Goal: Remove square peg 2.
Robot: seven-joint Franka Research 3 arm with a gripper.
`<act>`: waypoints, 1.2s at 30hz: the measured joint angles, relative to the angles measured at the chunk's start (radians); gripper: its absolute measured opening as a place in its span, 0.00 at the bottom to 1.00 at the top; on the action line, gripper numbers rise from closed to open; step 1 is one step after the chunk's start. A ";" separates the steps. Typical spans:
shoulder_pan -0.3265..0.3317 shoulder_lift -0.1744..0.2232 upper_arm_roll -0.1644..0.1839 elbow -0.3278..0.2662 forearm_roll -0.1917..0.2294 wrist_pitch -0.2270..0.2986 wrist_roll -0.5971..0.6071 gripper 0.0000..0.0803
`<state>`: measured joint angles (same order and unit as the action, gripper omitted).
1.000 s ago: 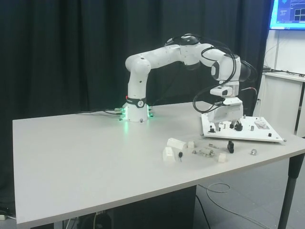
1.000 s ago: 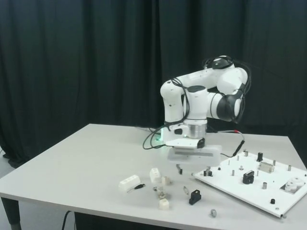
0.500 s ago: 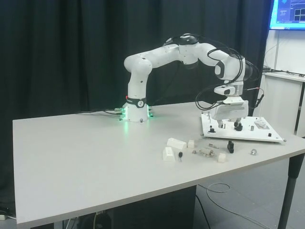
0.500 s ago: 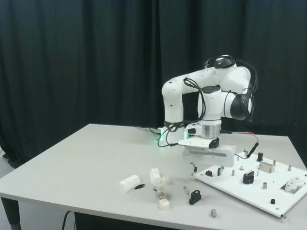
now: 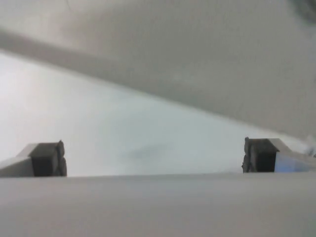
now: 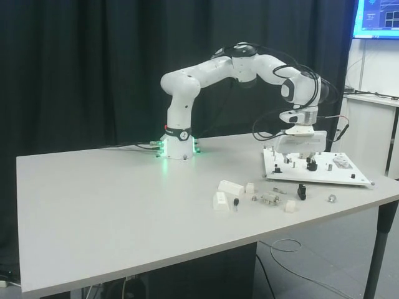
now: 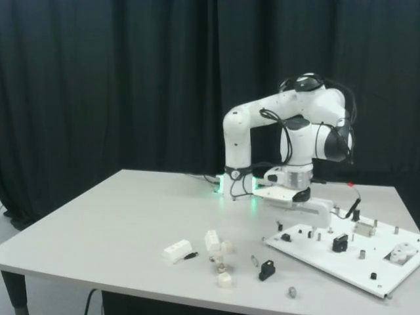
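Note:
My gripper [image 6: 299, 153] hangs just above the near-left corner of the white assembly board [image 6: 330, 175], which lies at the table's right side. In the second room view the gripper [image 7: 296, 225] hovers over that board [image 7: 328, 260] beside a small black part [image 7: 285, 237]. A black block [image 7: 339, 243] stands farther along the board, and another black peg [image 7: 355, 214] stands at its far edge. Which of these is square peg 2 I cannot tell. The wrist view shows the gripper [image 5: 153, 157] open wide, its fingertips [image 5: 47, 159] far apart with only bare surface between them.
Loose parts lie on the grey table in front of the board: white blocks [image 6: 230, 186] [image 6: 221, 200], a small white cube [image 7: 224, 279], a black clip [image 7: 266, 269] and a little metal piece [image 7: 291, 291]. The arm's base [image 6: 176, 146] glows green at the back.
The arm has swung from the table beside the board to over the board's near-left corner. The fingers stay open and hold nothing.

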<state>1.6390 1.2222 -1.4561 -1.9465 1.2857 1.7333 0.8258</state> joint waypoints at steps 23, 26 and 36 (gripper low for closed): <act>0.175 -0.002 0.002 -0.104 0.009 0.066 0.204 1.00; 0.194 -0.002 0.005 -0.118 0.016 0.087 0.219 1.00; 0.238 -0.002 0.028 -0.151 0.033 0.136 0.270 1.00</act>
<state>1.8774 1.2199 -1.4282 -2.0973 1.3183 1.8689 1.0954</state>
